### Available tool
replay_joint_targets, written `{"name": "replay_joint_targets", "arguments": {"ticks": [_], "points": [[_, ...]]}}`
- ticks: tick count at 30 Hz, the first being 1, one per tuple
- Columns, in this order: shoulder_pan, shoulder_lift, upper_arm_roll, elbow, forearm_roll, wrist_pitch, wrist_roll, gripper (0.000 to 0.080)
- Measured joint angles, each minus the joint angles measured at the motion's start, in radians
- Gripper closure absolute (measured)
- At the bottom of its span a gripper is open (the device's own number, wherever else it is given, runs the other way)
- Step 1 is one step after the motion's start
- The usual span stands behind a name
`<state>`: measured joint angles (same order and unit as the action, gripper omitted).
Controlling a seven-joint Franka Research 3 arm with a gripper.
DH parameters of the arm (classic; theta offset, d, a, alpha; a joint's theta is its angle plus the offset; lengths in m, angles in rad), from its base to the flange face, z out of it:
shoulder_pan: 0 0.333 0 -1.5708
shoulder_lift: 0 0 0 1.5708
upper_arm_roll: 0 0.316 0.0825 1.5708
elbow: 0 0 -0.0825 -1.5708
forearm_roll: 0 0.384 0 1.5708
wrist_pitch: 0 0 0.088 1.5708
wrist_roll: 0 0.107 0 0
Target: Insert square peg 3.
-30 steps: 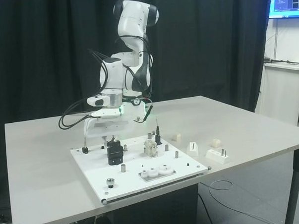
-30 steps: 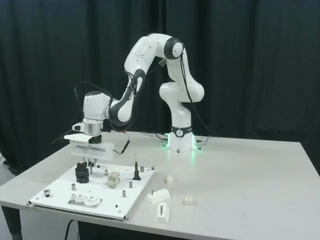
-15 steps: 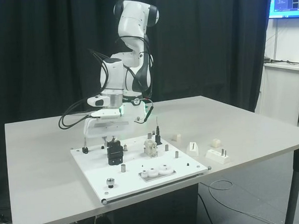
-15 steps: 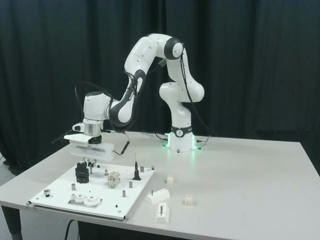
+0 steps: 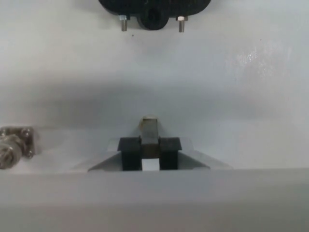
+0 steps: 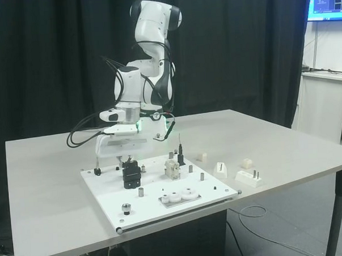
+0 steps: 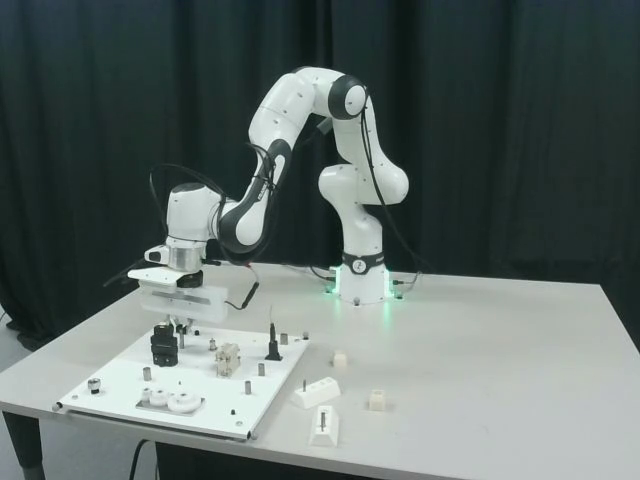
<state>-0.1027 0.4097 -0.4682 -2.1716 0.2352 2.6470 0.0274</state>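
Gripper (image 5: pixel 150 157) clenched on square peg (image 5: pixel 150 136), low over white board (image 6: pixel 157 191). Black block (image 6: pixel 131 174) sits just beside it; I see 2 white gears (image 6: pixel 181 196) nr board's front edge.

Two distant room views from opposite table (image 6: pixel 42 167) sides, sharing the board (image 7: pixel 120 385); wrist camera close above it.

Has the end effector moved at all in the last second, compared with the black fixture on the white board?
No. The end effector sits at the same spot just above and behind the black fixture on the white board in both room views.
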Motion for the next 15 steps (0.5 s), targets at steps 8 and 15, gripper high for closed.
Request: {"name": "replay_joint_targets", "arguments": {"ticks": [8,15], "points": [[0.000,0.000,0.000,0.000,0.000,0.000,-0.002,0.0730],[0.000,-0.001,-0.003,0.000,0.001,0.003,0.004,0.0730]]}}
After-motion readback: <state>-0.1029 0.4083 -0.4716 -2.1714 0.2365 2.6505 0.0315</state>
